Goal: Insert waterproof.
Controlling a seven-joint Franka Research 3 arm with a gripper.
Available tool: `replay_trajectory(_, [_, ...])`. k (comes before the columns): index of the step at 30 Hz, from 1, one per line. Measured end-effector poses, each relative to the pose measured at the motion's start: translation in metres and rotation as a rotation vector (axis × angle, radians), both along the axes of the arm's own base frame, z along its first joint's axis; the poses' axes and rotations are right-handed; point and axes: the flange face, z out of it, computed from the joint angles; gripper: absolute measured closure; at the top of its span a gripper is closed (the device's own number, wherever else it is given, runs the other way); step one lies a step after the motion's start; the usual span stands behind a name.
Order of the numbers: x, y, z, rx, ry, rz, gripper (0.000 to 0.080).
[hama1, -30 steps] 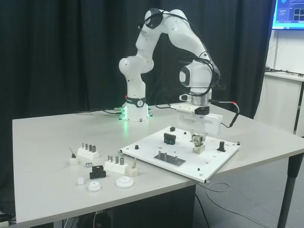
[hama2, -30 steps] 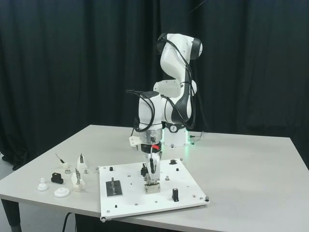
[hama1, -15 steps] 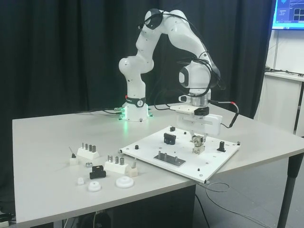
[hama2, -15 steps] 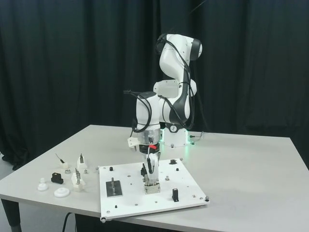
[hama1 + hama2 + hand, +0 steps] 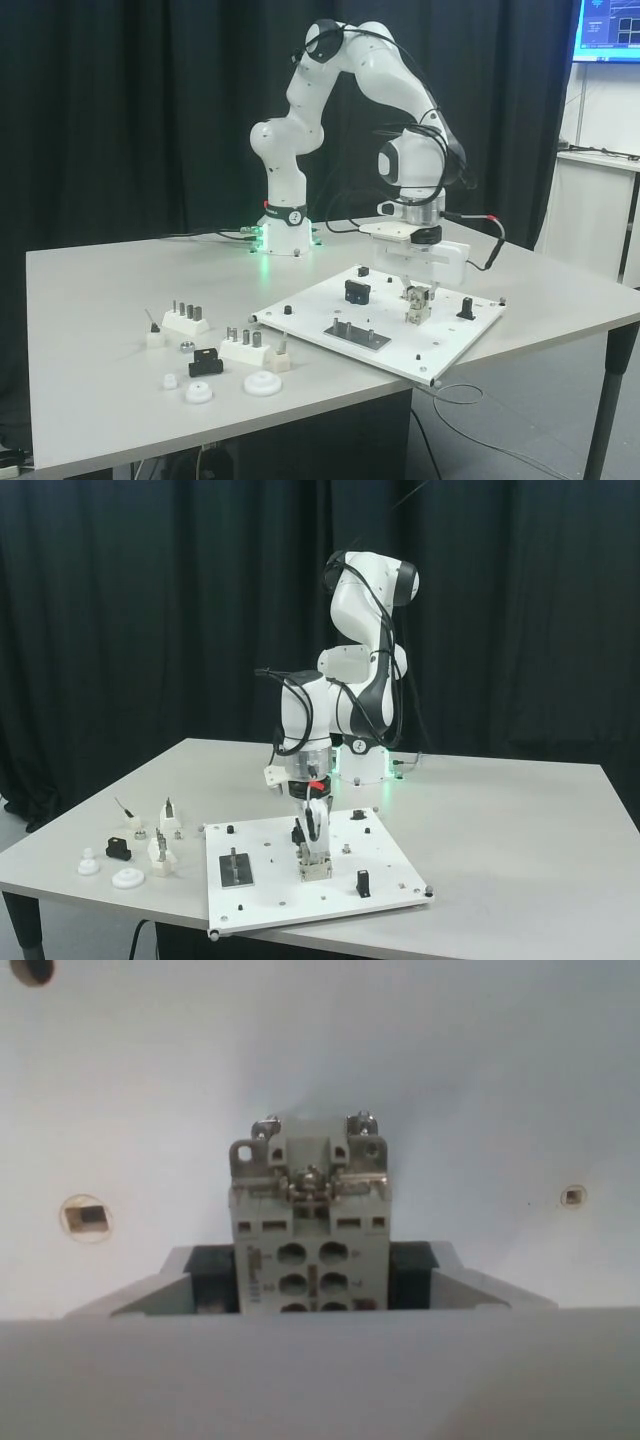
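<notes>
The waterproof connector [image 5: 310, 1230], a grey block with round pin holes and a metal clasp, stands on the white board [image 5: 385, 320] near its right side. My gripper [image 5: 414, 292] hangs straight above it, and black finger pads [image 5: 412, 1278] sit against both of its sides, so the gripper is shut on it. In the second room view the connector [image 5: 313, 868] rests on the board [image 5: 270, 885] under my gripper [image 5: 314, 845].
The board also carries a black block [image 5: 357, 291], a black upright part [image 5: 466, 306] and a grey plate with pegs [image 5: 355, 333]. To the left of the board, loose white and black parts [image 5: 215, 350] lie on the grey table [image 5: 90, 330].
The wrist and hand have risen slightly over the connector. The parts on the board and the table have not moved.
</notes>
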Motion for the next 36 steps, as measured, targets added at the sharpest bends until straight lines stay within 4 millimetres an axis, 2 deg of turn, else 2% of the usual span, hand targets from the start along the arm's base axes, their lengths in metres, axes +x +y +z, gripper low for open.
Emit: replay_trajectory(36, [0.0059,-0.0014,-0.0041,0.015,0.042,0.048,0.0492])
